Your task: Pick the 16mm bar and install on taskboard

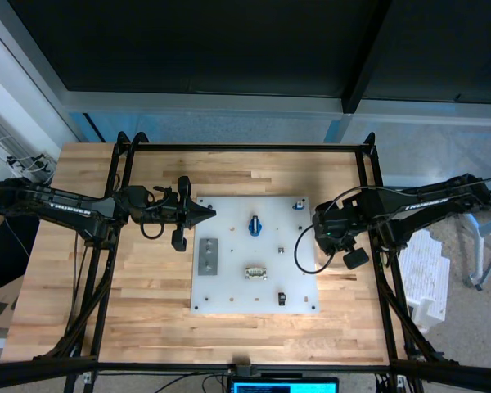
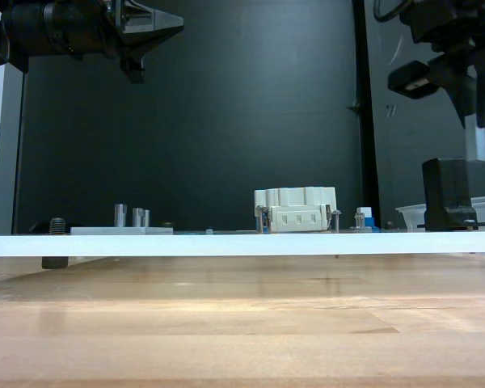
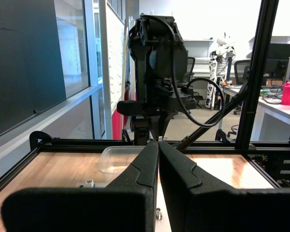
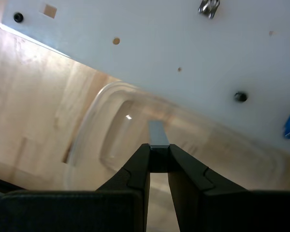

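Fingers, right: we've got the fingers [image 4: 137,169] of the right gripper [image 4: 158,148] squeezed in on the bar [image 4: 157,131], one on each side of its near end.
Look of it: a small, dull grey piece with a flat, matte face, and it's poking out past the fingertips.
Where it is: up in the air. In the low view it hangs upright under the gripper, well above the board [image 1: 229,286].
Under it: a clear tray [image 4: 111,121] on the wooden table [image 1: 106,286], lying alongside the board's edge.
Fingers, left: the left gripper [image 3: 158,143] has its tips pressed together, and we see nothing between them.
Left side: it's held high and level over the board's left edge, pointing inward.
On the board: a blue knob [image 1: 254,224], a grey block [image 1: 207,255] and a white connector [image 2: 295,210].
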Robot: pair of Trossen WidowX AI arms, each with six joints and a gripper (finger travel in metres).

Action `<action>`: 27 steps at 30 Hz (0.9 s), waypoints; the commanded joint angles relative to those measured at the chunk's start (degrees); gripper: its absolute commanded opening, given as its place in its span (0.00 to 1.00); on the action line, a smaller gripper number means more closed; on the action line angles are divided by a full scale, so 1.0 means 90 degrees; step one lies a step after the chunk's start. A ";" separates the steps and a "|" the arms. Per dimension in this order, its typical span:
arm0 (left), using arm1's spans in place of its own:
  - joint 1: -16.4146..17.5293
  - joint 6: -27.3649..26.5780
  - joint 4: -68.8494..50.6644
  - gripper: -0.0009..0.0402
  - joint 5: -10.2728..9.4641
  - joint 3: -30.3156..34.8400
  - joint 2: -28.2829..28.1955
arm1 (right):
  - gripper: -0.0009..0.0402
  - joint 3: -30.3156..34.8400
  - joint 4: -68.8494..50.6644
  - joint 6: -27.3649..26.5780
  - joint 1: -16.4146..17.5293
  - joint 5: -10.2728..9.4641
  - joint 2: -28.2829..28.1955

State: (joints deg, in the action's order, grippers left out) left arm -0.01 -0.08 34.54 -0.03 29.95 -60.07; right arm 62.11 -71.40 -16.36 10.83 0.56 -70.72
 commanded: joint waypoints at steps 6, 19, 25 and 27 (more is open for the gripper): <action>0.0002 0.0002 0.0000 0.02 0.0002 0.0000 -0.0002 | 0.02 0.0588 0.0002 -0.0782 0.0549 -0.0002 -0.0707; 0.0000 0.0002 0.0000 0.02 0.0002 0.0000 -0.0002 | 0.02 0.1559 0.0002 -0.2363 0.1423 -0.0007 -0.1906; 0.0000 0.0002 0.0000 0.02 0.0002 0.0000 -0.0002 | 0.02 0.1627 0.0085 -0.3230 0.1732 -0.0007 -0.2125; 0.0002 0.0002 0.0000 0.02 0.0002 0.0000 -0.0002 | 0.02 0.1630 0.0187 -0.3266 0.1802 -0.0007 -0.2188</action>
State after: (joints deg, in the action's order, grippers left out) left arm -0.01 -0.05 34.54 -0.03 29.93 -60.10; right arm 76.82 -70.32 -45.65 26.68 0.51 -90.06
